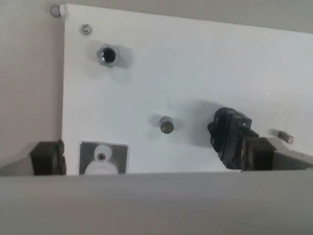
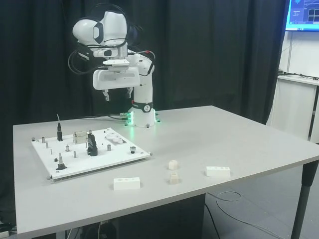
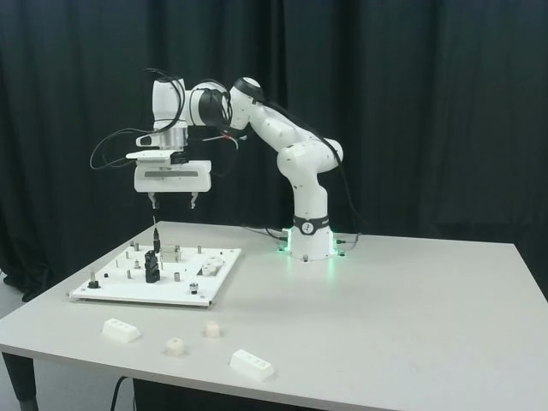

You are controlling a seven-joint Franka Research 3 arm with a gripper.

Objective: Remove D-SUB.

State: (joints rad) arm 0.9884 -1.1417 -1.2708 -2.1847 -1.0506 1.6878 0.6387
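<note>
Lower part of the white board [image 1: 195,73] (gear [image 1: 101,161] included) hidden behind the wrist housing.

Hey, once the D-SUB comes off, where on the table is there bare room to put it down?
The widest bare stretch of the grey table lies beyond the robot base, away from the white board. The front edge is crowded: four small white blocks sit there. The board itself is packed around the black D-SUB.

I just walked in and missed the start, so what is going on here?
A white Franka arm's gripper hangs open and empty above the white board on the grey table. The black D-SUB connector stands on the board untouched, so its removal has not begun. Small white blocks lie on the table in front of the board.
</note>
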